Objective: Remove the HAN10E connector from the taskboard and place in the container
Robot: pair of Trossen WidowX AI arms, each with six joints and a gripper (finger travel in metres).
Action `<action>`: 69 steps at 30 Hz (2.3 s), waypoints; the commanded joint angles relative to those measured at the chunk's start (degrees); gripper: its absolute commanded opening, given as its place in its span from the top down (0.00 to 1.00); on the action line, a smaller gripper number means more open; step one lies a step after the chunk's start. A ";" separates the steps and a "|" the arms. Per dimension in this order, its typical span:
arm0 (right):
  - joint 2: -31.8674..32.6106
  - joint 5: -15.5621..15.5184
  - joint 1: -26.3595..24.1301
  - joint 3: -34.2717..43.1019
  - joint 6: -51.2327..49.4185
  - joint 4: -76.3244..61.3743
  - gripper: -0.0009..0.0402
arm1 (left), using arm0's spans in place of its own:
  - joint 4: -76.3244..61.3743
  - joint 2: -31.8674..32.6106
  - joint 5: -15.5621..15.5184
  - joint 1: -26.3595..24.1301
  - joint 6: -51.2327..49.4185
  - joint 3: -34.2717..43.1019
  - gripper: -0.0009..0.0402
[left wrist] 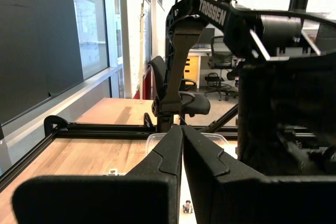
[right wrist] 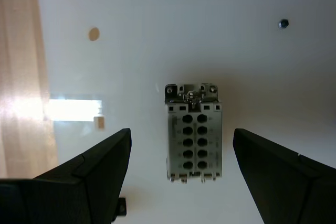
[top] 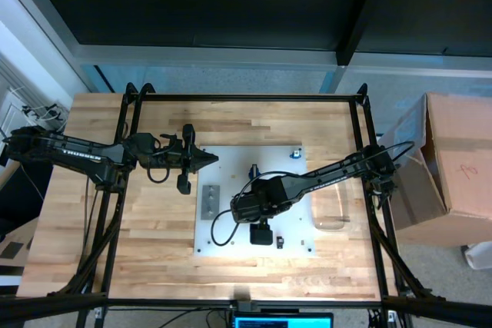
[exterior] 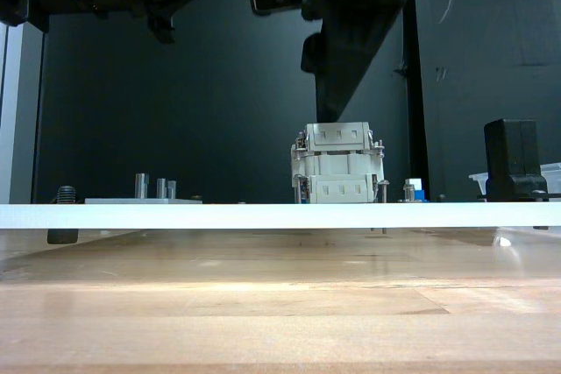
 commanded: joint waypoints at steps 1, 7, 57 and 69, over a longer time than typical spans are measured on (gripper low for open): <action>0.85 0.00 0.00 -1.29 0.48 1.20 0.32 | 0.02 0.02 0.00 0.00 0.00 0.02 0.98; 2.40 0.02 -0.04 -1.33 0.72 2.34 0.32 | 0.02 0.02 0.00 0.00 0.00 0.02 0.98; -2.64 0.02 -0.02 3.48 -1.51 -4.63 0.94 | 0.02 0.04 0.00 0.02 0.00 0.02 0.98; -8.00 0.11 0.98 -2.23 -1.20 -5.92 0.94 | 0.02 0.04 0.00 0.00 0.00 0.02 0.98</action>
